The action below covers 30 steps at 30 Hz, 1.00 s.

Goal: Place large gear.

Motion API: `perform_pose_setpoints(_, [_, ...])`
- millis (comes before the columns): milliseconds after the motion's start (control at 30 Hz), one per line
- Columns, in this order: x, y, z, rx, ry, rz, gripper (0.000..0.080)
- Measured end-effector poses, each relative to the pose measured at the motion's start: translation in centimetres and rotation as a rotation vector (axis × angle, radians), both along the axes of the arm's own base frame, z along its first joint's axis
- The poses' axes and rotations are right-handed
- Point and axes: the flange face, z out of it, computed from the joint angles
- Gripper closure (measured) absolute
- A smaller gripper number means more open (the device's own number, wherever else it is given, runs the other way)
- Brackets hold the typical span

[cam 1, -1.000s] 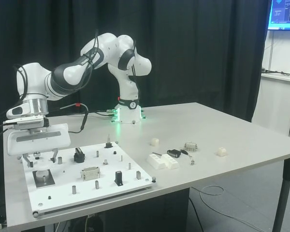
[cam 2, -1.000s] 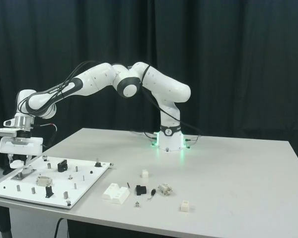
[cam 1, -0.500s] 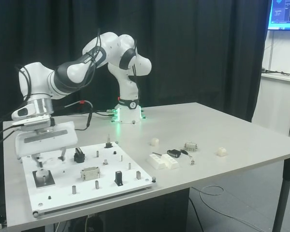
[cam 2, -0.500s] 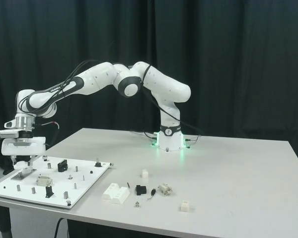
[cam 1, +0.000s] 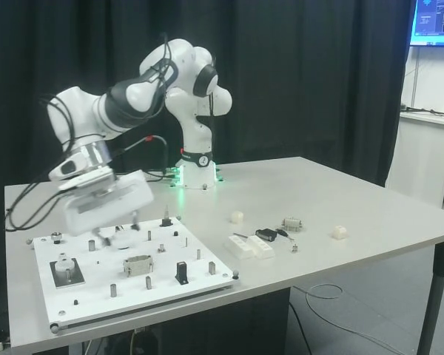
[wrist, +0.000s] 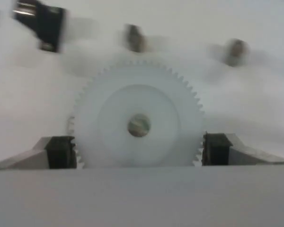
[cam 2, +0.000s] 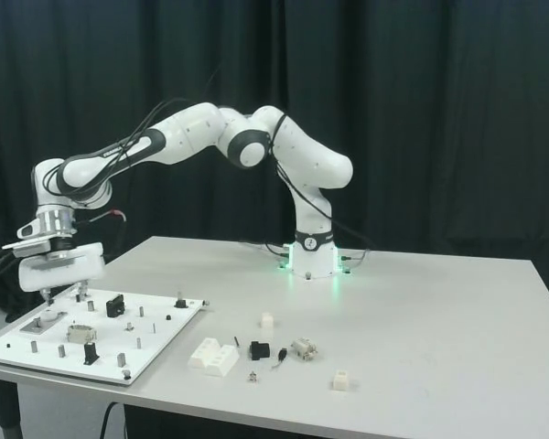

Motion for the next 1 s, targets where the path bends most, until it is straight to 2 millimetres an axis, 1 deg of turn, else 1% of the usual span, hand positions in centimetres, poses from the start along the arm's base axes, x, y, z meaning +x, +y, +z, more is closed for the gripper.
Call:
perform_pose_setpoints(200, [0.9,4.0,0.2,0.032,0.023,0.032,0.0215])
perform_pose_setpoints(600, [2.0,13.0,0.9,0.059,0.086,0.037,0.0215])
perform_pose_setpoints(1000, [2.8,23.6,0.9,0.032,0.127,0.014,0.0215])
